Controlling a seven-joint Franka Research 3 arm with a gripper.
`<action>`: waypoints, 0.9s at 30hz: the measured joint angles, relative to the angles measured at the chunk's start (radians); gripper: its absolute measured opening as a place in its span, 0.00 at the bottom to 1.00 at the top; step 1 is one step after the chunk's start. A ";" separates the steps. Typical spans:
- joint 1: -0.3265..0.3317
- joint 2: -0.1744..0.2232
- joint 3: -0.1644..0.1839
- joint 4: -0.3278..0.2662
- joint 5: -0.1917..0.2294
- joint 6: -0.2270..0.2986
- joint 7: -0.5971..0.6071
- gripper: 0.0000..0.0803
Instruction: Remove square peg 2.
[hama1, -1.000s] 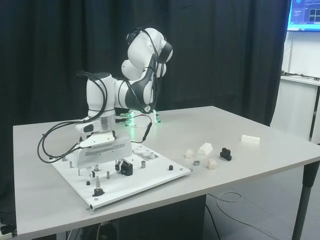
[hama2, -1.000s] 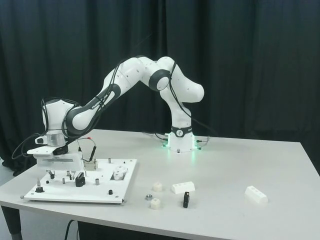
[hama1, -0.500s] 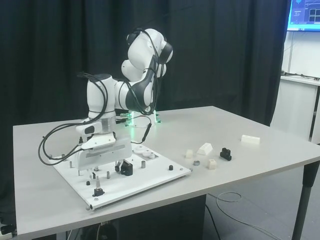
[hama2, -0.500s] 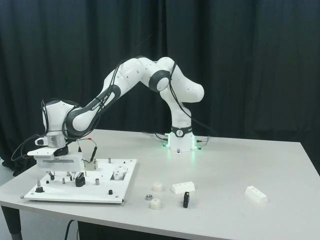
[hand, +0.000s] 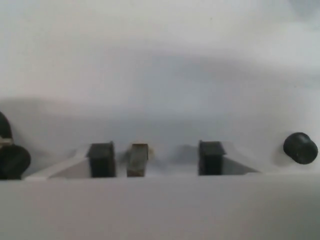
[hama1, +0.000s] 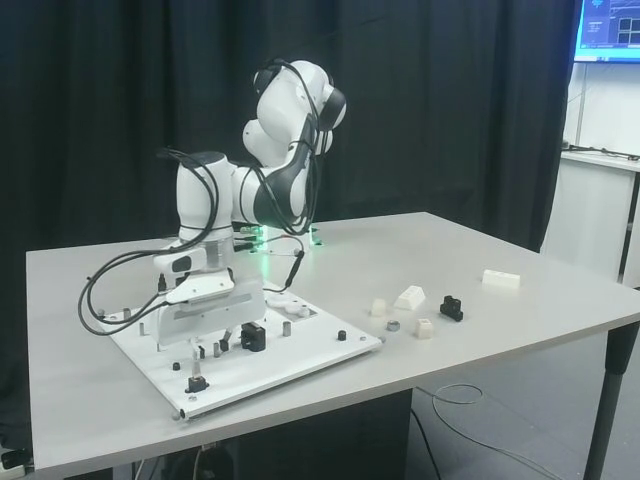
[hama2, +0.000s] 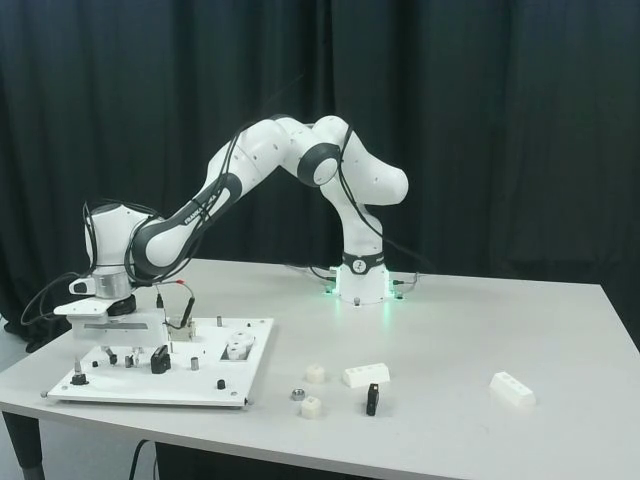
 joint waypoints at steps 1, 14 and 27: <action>0.000 0.001 0.001 0.000 0.000 0.000 0.000 0.64; 0.000 0.001 0.009 0.001 0.001 -0.015 0.002 0.08; 0.000 0.002 0.009 0.002 0.000 -0.016 0.002 0.08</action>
